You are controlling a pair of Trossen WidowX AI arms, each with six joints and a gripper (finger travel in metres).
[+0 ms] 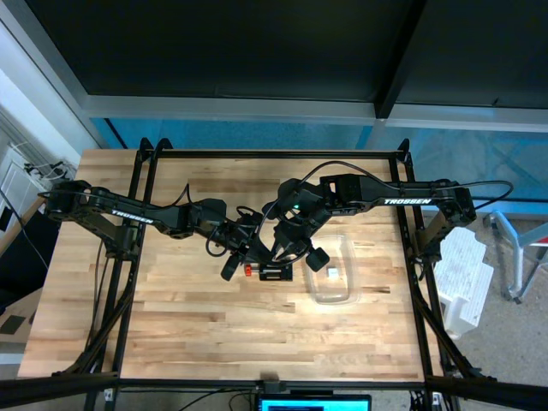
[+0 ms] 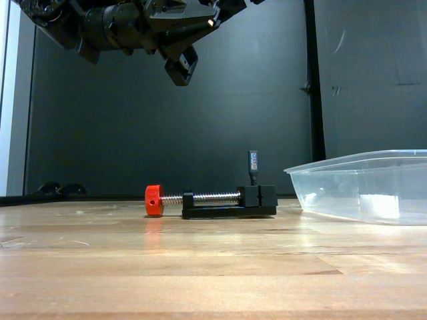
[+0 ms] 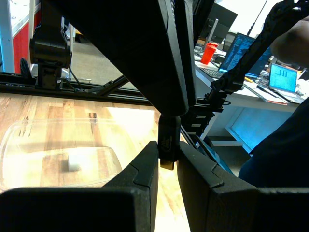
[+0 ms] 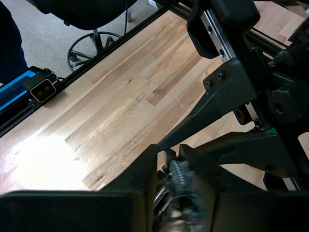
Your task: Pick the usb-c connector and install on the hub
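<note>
Left end effector [image 3: 168, 153] is pinching the black usb-c connector [image 3: 168, 135] between its fingers, and only the left wrist view catches that. Right end effector [image 4: 167, 153] hovers close beside it; open or closed, I cannot tell. The low view shows both high above the surface [image 2: 200, 267], where a vise [image 2: 230, 200] clamps a small upright piece [image 2: 253, 163] beside a clear container [image 2: 363, 187].

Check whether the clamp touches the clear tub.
Apart. The high view shows bare table between the clamp and the clear tub. The left tool and right tool hang close together above the clamp. Cannot tell where the usb-c connector is.
</note>
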